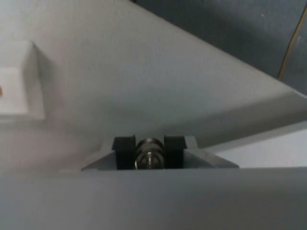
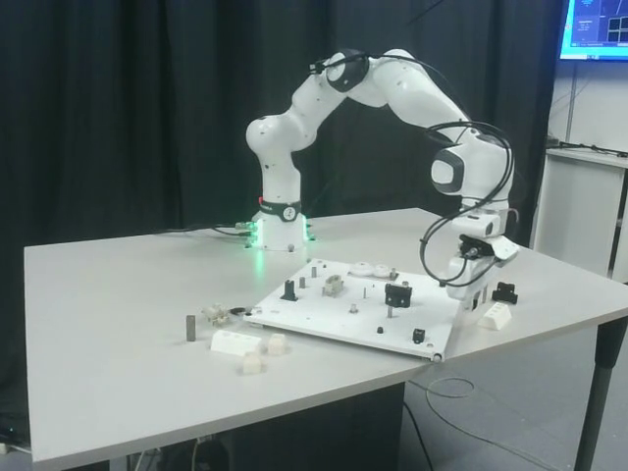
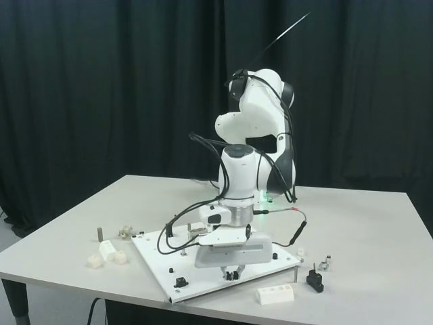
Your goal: Place BNC.
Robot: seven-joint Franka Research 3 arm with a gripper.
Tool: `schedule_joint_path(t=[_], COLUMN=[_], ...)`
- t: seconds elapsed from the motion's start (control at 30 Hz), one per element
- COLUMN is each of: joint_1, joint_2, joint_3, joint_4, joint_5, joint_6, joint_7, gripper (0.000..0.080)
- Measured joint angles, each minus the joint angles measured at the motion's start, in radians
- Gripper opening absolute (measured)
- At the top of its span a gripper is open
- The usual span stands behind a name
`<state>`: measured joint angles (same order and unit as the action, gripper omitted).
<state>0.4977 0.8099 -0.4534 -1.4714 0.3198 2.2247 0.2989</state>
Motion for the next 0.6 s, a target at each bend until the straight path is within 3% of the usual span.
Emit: schedule_joint_path(t=[0.6], joint_1=[-0.026], joint_2=[0.057], joint_3=[0.030], joint_4=[0.066], joint_5=[0.000], joint_6=[-0.013], joint_7=[0.026], gripper=[0.0121])
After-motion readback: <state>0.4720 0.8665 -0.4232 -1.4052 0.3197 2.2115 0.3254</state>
